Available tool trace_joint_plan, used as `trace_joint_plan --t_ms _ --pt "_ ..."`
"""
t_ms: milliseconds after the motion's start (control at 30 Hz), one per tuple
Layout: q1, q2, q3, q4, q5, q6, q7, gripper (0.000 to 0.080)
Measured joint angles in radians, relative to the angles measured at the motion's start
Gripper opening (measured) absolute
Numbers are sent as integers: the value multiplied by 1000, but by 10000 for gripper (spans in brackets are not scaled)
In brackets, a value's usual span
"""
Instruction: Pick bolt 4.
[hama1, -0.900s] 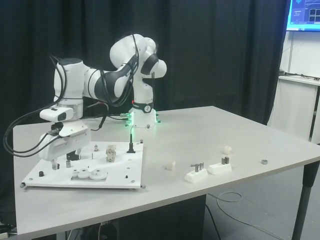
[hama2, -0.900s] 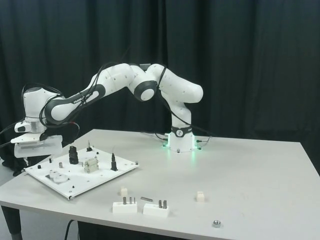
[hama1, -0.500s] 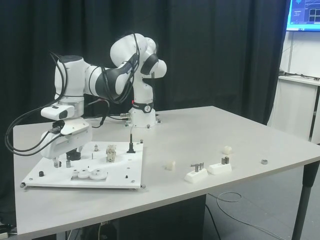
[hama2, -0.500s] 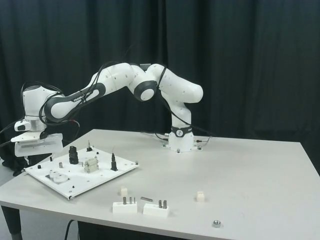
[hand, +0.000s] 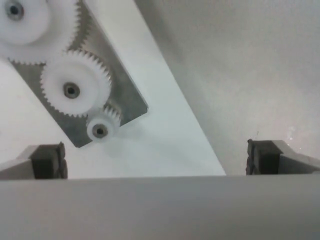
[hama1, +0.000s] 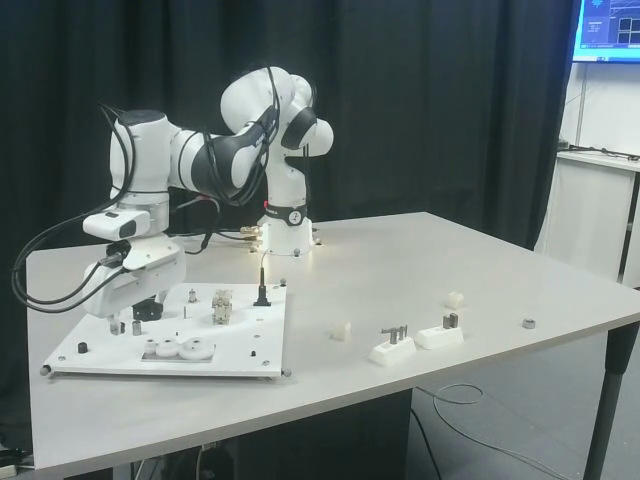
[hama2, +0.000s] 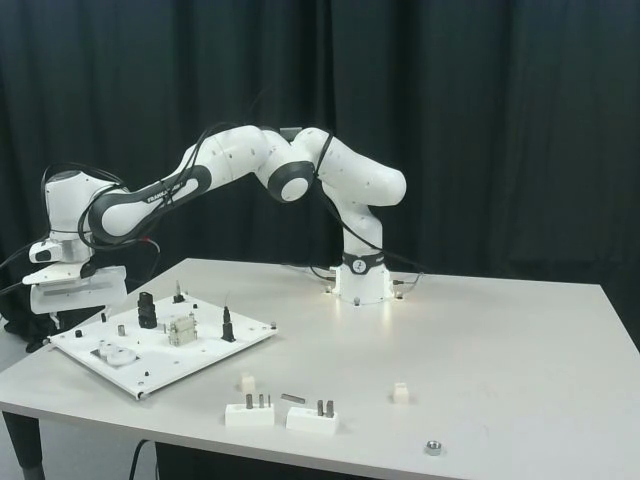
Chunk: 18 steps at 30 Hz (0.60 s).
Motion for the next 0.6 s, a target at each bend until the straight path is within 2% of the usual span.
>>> trace_joint_plan --t_ms 600 --pt "1 -9 -5 15 0 -35 0 800"
